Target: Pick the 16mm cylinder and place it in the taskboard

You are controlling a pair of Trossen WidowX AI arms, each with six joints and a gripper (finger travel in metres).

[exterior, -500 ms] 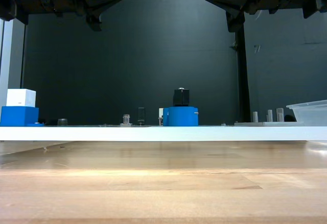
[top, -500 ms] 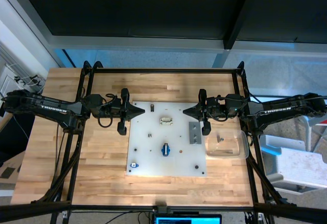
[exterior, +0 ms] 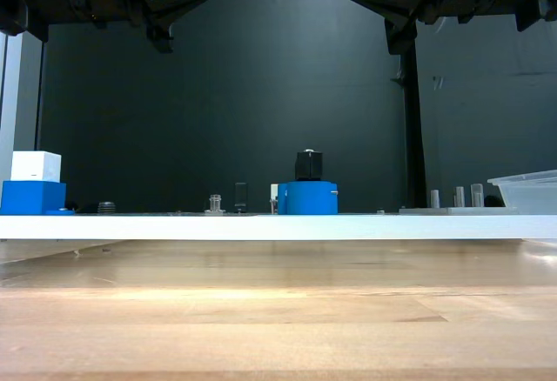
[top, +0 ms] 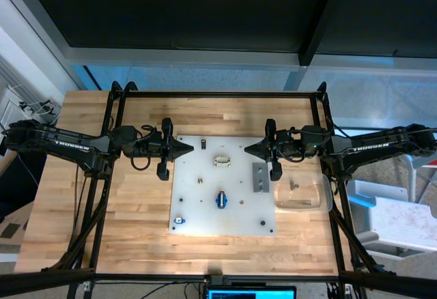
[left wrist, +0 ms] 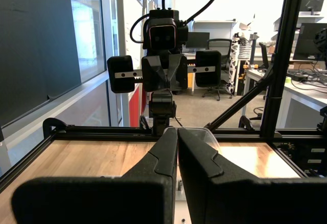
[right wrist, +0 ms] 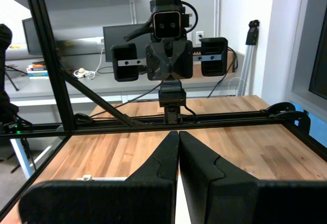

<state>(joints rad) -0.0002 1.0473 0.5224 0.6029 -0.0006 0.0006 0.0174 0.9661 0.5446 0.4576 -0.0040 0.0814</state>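
High view: broad wooden table (top: 82, 196); at centre, flat white taskboard (top: 205, 203); just off its right edge, clear tray (top: 311, 201). Raised over the board's far corners, left gripper (top: 190, 147) and right gripper (top: 248, 149), both pinched together, empty. Inside the tray, tiny 16mm cylinder (top: 293, 186).

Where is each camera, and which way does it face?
High view: above the near edge, looking down on the taskboard; left hand and right hand, both shut, near its far corners.
Low view: table-top height, level along the board; both hands overhead.
Left wrist view: along the left hand, facing the right arm.
Right wrist view: the reverse.
Shared: high and low show the blue connector.
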